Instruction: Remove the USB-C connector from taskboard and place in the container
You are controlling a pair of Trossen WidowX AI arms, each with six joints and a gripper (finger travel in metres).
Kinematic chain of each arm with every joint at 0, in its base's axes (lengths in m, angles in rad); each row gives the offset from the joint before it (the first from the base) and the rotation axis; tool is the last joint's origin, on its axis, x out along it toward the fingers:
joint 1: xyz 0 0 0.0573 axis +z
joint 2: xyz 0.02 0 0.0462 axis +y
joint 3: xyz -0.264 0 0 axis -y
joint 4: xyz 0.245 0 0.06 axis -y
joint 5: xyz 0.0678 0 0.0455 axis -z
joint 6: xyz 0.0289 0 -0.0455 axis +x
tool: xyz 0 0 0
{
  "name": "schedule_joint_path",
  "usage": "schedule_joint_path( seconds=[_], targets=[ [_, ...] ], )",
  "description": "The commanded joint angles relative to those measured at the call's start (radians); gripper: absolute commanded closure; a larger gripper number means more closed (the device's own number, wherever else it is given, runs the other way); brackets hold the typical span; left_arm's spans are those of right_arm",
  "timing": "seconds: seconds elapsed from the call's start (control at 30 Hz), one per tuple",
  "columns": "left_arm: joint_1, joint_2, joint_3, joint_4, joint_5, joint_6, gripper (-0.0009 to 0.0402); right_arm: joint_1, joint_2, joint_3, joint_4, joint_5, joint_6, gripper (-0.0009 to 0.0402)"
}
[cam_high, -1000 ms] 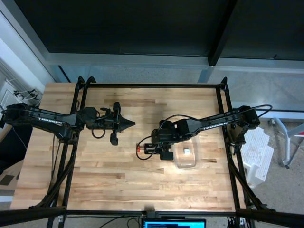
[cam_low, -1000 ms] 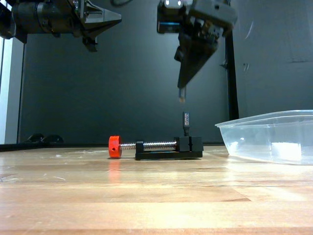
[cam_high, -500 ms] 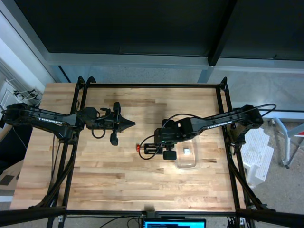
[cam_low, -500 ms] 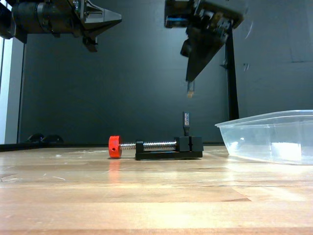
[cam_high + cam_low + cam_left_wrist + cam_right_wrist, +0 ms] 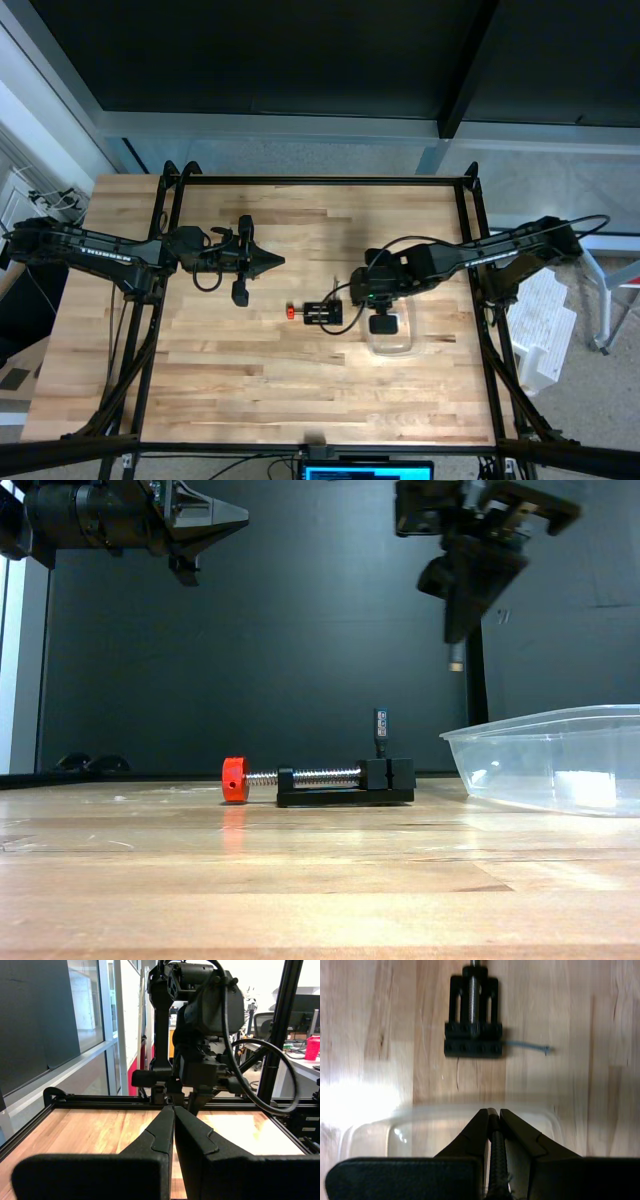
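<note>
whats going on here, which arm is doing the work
The right gripper is shut on a small plug, apparently the USB-C connector. It holds the plug in the air just over the edge of the clear container nearest the black taskboard. The left gripper hangs off to the side, shut and empty.

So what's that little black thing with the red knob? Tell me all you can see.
The taskboard is a small black vice-like block: a silvery threaded screw runs from a red-orange knob into it, and a short dark post stands upright on top. It lies flat on the wooden table, beside the clear container, apart from it. Neither gripper touches it: the left gripper is shut, high at the left; the right gripper, above the container's edge, pinches the USB-C connector.
</note>
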Motion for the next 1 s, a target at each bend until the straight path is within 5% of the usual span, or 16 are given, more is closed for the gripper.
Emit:
schedule_joint_path(
  seconds=[0.03,0.53,1.0],
  targets=[
    [0.000,0.000,0.000,0.001,0.000,0.000,0.0393,0.001,-0.051,-0.065,0.005,0.001,-0.002,0.0393],
    [0.000,0.000,0.000,0.000,0.000,0.000,0.0393,0.014,-0.195,-0.280,0.019,0.002,-0.001,0.0388],
    [0.000,0.000,0.000,0.000,0.000,0.000,0.0393,0.044,-0.194,-0.303,0.047,0.028,0.008,0.0314]
  ],
)
